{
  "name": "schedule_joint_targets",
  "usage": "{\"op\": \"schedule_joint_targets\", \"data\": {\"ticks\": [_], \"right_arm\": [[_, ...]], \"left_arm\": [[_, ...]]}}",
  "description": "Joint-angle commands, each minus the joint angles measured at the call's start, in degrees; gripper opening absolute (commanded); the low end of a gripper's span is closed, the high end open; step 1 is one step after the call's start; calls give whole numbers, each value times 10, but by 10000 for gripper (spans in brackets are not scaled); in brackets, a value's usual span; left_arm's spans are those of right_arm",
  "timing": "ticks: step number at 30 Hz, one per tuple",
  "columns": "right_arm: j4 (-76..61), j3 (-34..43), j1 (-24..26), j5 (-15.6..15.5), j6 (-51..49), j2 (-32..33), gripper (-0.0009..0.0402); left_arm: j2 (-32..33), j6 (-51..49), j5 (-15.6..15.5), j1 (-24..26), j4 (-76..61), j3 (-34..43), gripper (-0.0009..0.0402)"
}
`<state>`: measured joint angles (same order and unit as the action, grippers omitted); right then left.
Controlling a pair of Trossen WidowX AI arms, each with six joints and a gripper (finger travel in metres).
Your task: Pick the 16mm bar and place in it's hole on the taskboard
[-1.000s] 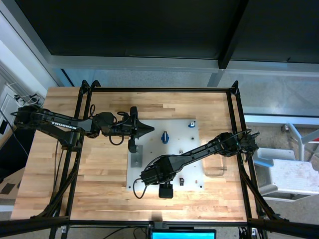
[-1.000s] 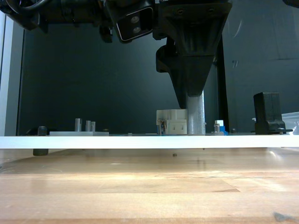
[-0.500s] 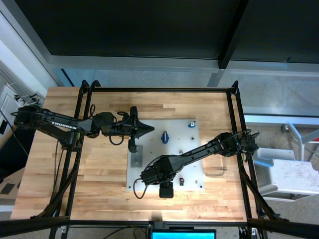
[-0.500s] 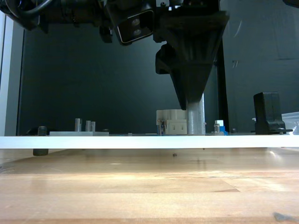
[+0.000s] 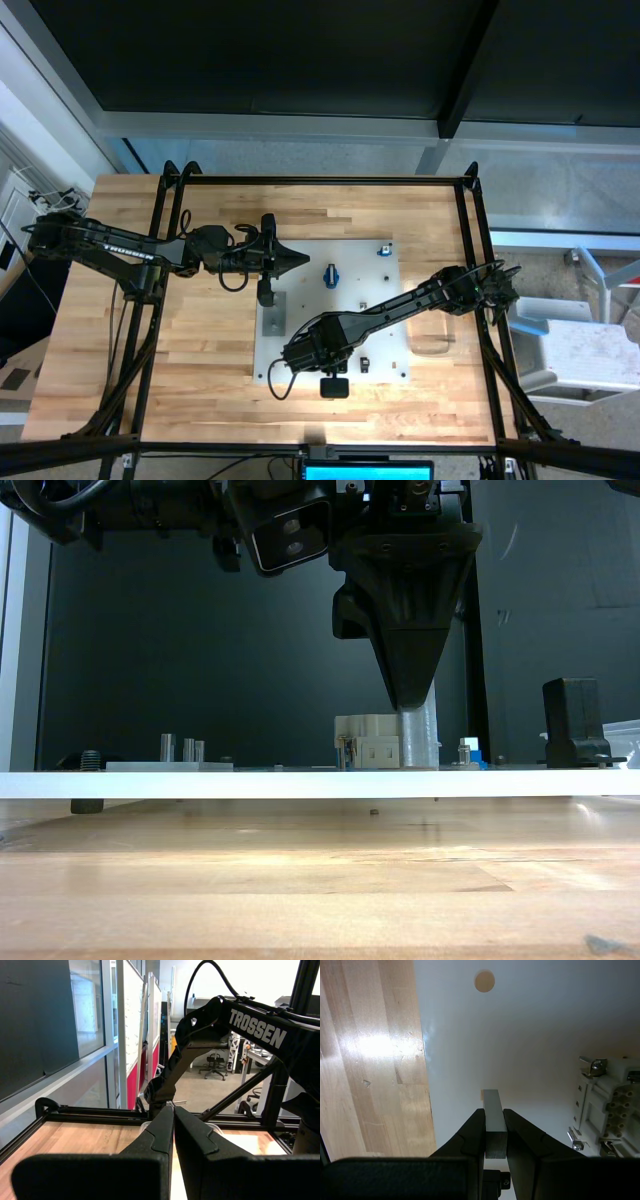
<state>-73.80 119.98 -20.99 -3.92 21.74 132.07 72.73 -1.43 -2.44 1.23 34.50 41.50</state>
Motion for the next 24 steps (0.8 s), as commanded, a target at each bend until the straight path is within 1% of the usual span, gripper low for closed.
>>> {"op": "schedule_joint_targets", "data": {"ticks": [1, 6, 10, 13, 19, 24], "right_arm": [[0, 0, 0, 0, 0, 0, 4], [-3, 0, 0, -2, 0, -7, 2], [-16, 0, -3, -2, -1, -30, 2], [-33, 0, -4, -2, -19, -50, 1], [-76, 0, -14, -2, -106, -83, 0], [-108, 0, -27, -2, -231, -104, 0]], "left_arm": [[0, 0, 0, 0, 0, 0, 0], [0, 0, 0, 0, 0, 0, 0], [0, 0, 0, 0, 0, 0, 0], [0, 0, 0, 0, 0, 0, 0], [0, 0, 0, 0, 0, 0, 0], [0, 0, 0, 0, 0, 0, 0]]}}
